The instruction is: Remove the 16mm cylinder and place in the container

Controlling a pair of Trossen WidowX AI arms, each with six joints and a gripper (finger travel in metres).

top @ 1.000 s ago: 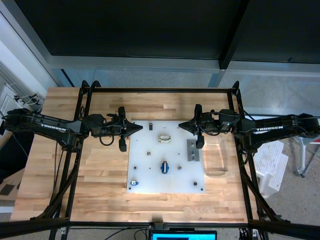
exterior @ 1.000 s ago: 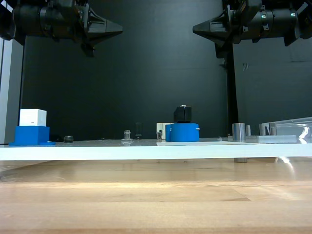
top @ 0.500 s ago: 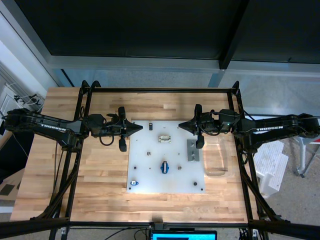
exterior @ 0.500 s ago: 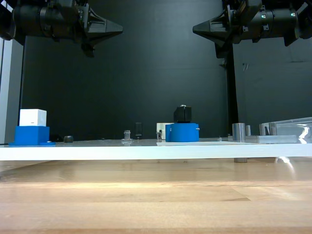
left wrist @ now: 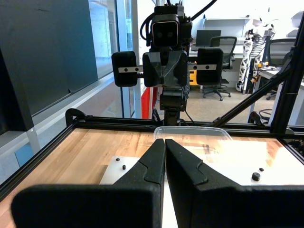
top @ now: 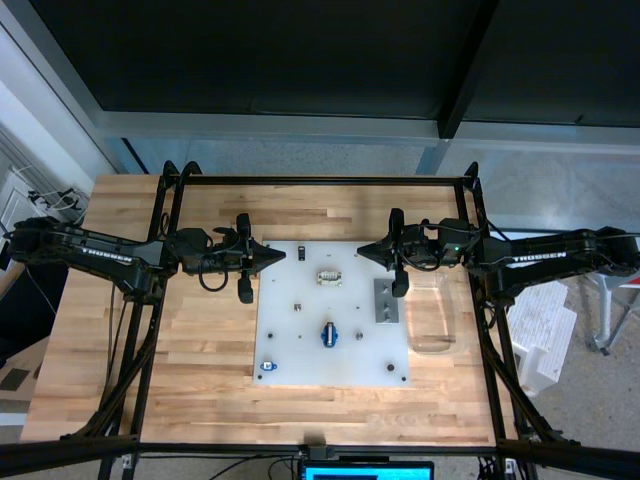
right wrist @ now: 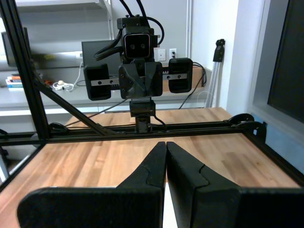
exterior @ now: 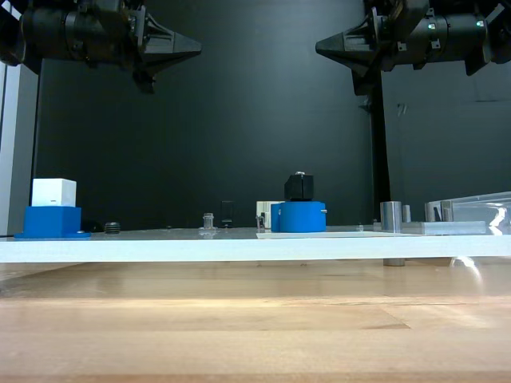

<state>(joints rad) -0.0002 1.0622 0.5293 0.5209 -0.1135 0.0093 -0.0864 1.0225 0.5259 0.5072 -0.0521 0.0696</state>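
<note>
Status: the approach has not begun, and both arms hang high over the far edge of the board.

The left gripper (top: 282, 256) sits left of centre in the high view. Its fingers are pressed together along a thin seam and it carries nothing. The right gripper (top: 361, 253) mirrors it right of centre, likewise clenched and empty.

The 16mm cylinder (exterior: 390, 216) stands upright in the white task board (top: 300, 360), near the right of the blue connector (top: 328, 335), just below mid-frame in the high view. In the low view a stub shows under the board, so it appears to be seated in a through-hole.

The container (top: 432, 318) rests on the table (top: 180, 350) at the board's right edge, right of the grey metal block (top: 387, 300).

Judgement for the pick:
- The right arm looks the better choice, since it is nearer both the peg and the tub.
- The fingers should spread before the descent, then come straight down with one on each side of the peg and clear of the blue connector.
- The pull should be vertical, because any tilt may bind the peg in its hole.
- The carry should pass above the metal block.
- The release should come low inside the tub, as a round peg would roll or bounce.
</note>
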